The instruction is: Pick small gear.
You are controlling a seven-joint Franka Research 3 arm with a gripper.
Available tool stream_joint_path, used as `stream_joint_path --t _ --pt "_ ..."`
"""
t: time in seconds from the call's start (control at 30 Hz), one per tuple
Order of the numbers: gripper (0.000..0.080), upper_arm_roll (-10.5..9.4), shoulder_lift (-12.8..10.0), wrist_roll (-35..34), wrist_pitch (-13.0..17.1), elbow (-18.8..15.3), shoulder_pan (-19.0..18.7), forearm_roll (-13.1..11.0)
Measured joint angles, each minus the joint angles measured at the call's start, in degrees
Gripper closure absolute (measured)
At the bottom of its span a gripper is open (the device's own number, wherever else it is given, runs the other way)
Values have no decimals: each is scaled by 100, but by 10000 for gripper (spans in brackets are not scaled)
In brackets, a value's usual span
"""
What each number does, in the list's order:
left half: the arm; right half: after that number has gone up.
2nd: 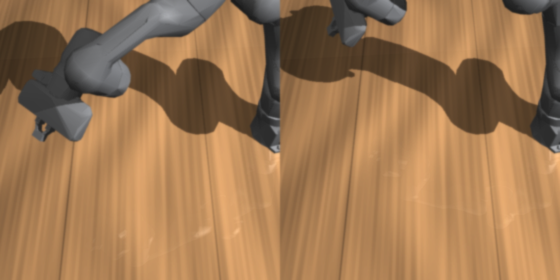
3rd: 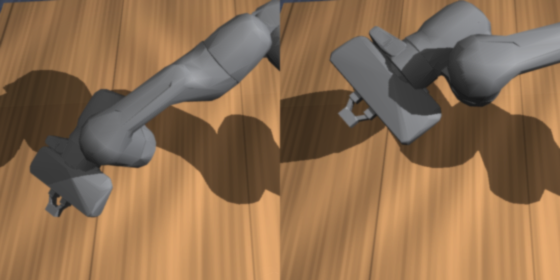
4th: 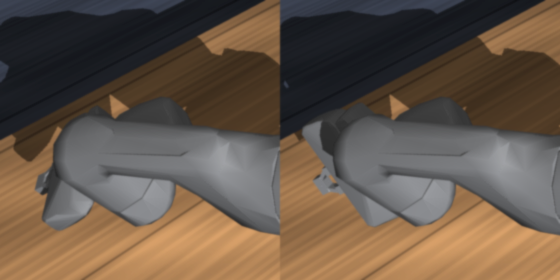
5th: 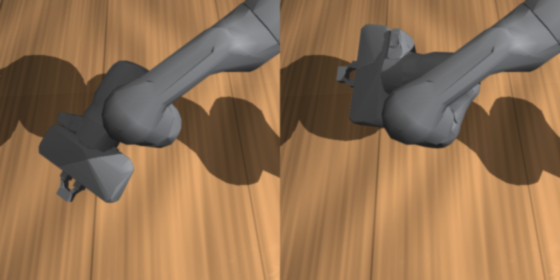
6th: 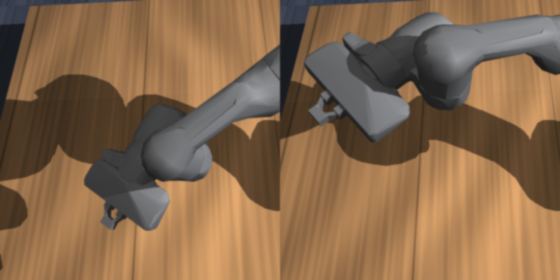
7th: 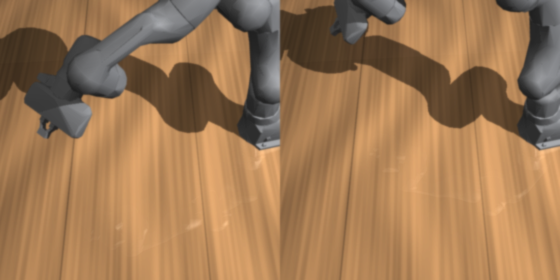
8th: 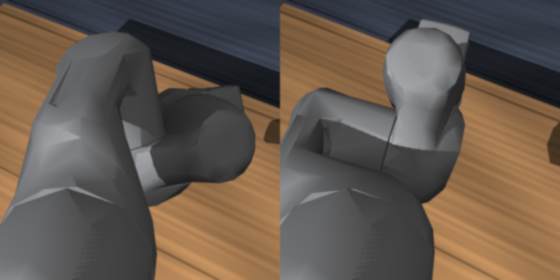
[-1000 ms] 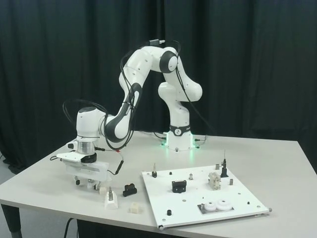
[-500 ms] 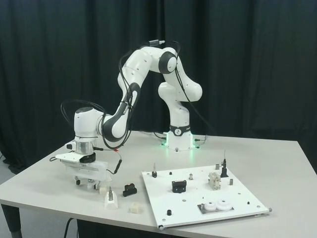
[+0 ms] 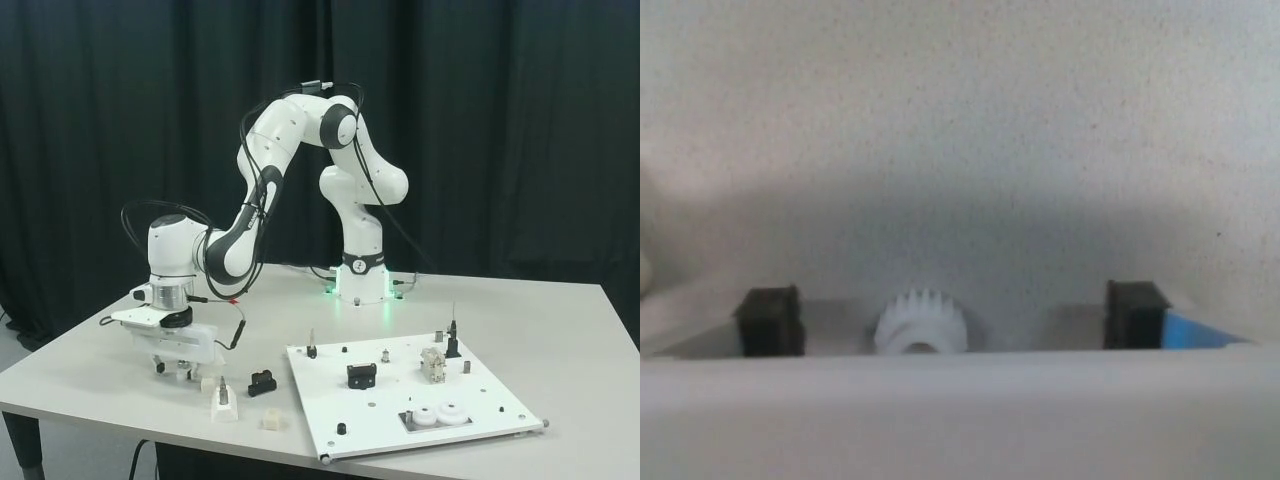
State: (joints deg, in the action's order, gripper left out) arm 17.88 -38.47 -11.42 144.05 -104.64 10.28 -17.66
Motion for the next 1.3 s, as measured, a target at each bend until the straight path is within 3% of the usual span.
stream_joint_path --t 0.03,0.27,0.33,0.53,0.57,0.97,1.3 --pt "122 0 0 11 -17 0 0 0" --pt "122 1 0 16 -118 0 0 0" --pt "444 1 0 16 -151 0 0 0" --pt "444 -1 0 16 -176 3 -2 -4" --pt "618 -1 0 16 -178 3 -3 -5" --pt "613 -2 11 16 -214 45 -17 -6" --pt "613 12 98 16 -521 188 -18 -6"
